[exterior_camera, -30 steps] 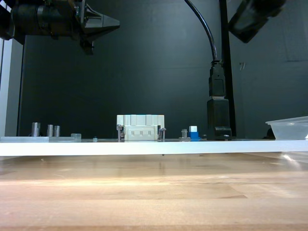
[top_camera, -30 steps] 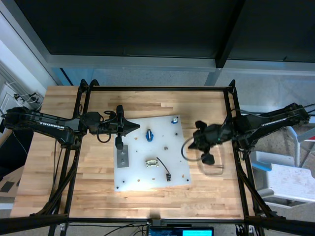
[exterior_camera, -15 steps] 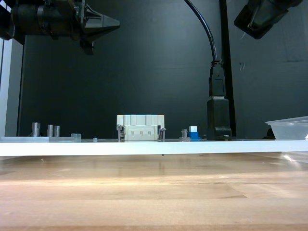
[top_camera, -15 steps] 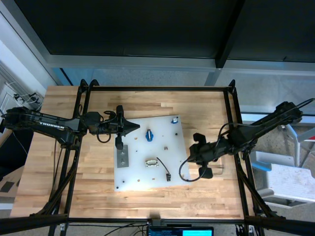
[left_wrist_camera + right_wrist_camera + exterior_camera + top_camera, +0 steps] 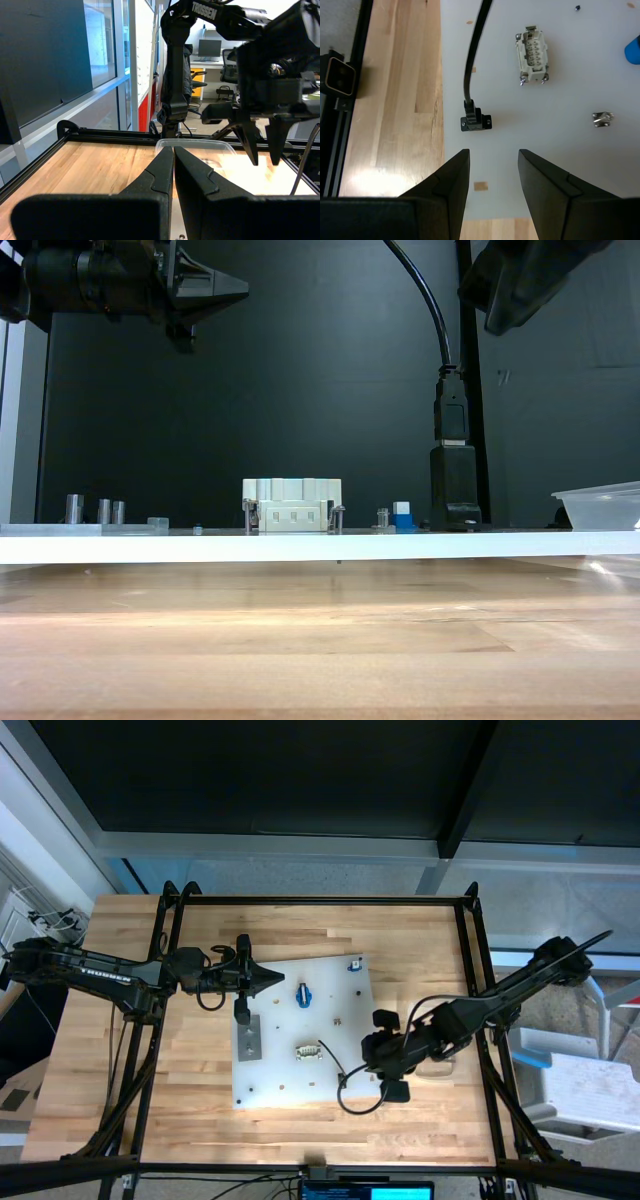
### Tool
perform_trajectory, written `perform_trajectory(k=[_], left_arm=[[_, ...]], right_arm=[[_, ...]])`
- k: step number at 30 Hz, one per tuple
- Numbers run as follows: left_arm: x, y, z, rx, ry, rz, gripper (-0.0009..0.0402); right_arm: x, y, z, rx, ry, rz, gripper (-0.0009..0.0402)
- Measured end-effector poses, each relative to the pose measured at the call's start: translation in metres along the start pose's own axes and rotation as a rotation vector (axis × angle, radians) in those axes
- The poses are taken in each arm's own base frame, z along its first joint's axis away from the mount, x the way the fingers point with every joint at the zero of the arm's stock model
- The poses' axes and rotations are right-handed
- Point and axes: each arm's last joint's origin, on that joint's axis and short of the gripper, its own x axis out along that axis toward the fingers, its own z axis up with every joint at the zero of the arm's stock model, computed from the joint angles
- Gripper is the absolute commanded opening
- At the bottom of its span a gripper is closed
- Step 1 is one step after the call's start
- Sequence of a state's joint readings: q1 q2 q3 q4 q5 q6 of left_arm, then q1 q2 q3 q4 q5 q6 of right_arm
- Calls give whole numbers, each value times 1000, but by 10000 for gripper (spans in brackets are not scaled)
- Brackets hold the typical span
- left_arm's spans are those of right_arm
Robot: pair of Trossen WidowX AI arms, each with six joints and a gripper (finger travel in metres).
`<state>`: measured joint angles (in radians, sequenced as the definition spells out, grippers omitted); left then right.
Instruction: Remove the USB connector from the USB hub and place in the container
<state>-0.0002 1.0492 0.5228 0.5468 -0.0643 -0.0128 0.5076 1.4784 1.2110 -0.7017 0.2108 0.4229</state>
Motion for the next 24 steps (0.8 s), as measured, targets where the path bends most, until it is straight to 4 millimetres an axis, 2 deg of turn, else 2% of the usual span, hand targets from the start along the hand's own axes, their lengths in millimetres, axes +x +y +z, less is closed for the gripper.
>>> perform_trajectory(k=[24], left_arm=[[0, 0, 0, 0, 0, 0, 1]], right_arm=[[54, 18, 9, -8, 11, -9, 138]])
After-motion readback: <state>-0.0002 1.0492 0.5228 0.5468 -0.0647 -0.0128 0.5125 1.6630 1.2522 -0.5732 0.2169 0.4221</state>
